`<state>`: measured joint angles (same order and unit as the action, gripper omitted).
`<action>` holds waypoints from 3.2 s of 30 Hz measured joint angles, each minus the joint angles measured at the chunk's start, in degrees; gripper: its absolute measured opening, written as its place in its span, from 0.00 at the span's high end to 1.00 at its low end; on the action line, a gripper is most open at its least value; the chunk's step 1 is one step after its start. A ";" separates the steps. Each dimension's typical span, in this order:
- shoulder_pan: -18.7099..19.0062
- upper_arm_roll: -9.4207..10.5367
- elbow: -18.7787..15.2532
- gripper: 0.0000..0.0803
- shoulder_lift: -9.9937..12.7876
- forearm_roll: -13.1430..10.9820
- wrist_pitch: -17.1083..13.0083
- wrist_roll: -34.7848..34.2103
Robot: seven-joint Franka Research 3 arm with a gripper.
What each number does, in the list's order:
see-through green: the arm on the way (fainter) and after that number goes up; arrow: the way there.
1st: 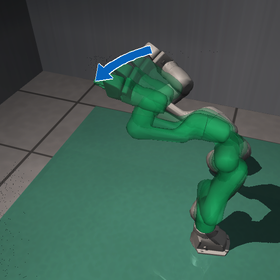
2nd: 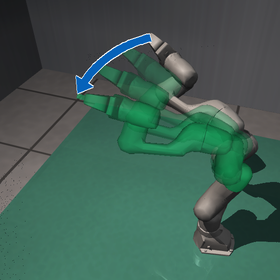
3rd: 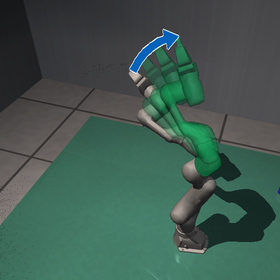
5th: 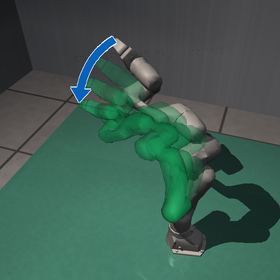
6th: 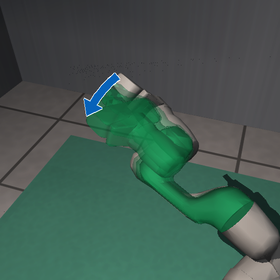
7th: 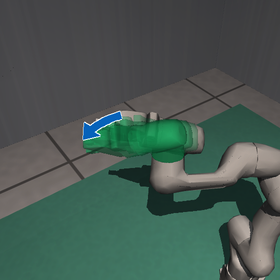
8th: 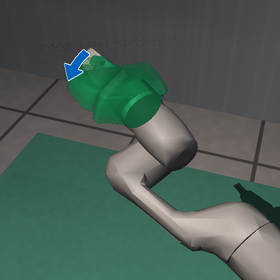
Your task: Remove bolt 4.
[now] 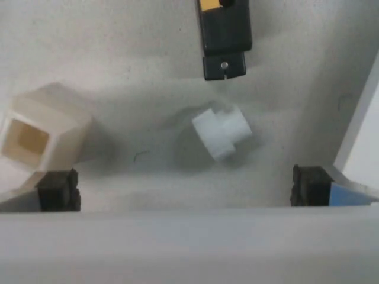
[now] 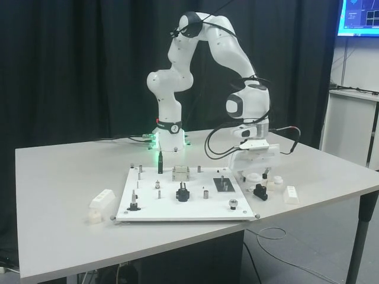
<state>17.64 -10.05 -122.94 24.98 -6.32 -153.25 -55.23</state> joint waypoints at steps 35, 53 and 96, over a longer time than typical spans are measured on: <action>0.07 -0.52 -0.02 0.00 -3.55 0.14 4.13 -1.28; 0.01 -2.75 0.96 0.00 -3.74 1.52 2.56 -2.72; -10.34 -6.71 22.59 0.00 6.28 1.52 10.67 -37.78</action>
<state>7.30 -16.76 -100.35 31.25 -4.80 -142.58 -93.01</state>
